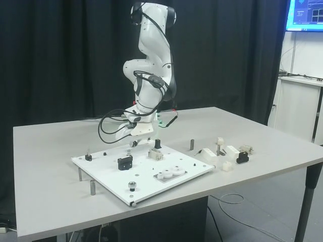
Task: Remove round peg 2.
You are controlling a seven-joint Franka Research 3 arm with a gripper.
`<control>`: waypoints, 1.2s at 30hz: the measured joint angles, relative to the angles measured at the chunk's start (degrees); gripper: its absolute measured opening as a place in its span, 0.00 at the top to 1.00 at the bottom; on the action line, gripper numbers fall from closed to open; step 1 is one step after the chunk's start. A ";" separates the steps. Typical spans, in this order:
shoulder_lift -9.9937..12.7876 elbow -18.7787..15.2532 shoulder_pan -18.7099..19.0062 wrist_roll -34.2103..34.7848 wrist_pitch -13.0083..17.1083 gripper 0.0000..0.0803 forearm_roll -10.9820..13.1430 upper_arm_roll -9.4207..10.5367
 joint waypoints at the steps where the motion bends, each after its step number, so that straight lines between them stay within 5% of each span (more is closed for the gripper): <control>1: 0.00 0.00 0.01 0.00 0.01 0.82 0.00 0.00; 3: 0.03 0.01 0.02 0.00 0.02 0.91 0.00 -0.03; 16: -0.11 0.37 0.29 -0.07 -1.03 0.91 -0.06 -0.18; 30: -5.22 5.38 2.34 -0.07 -13.91 0.91 -1.24 -0.66; 36: -7.37 7.19 2.79 -0.07 -17.06 0.91 -1.26 -0.65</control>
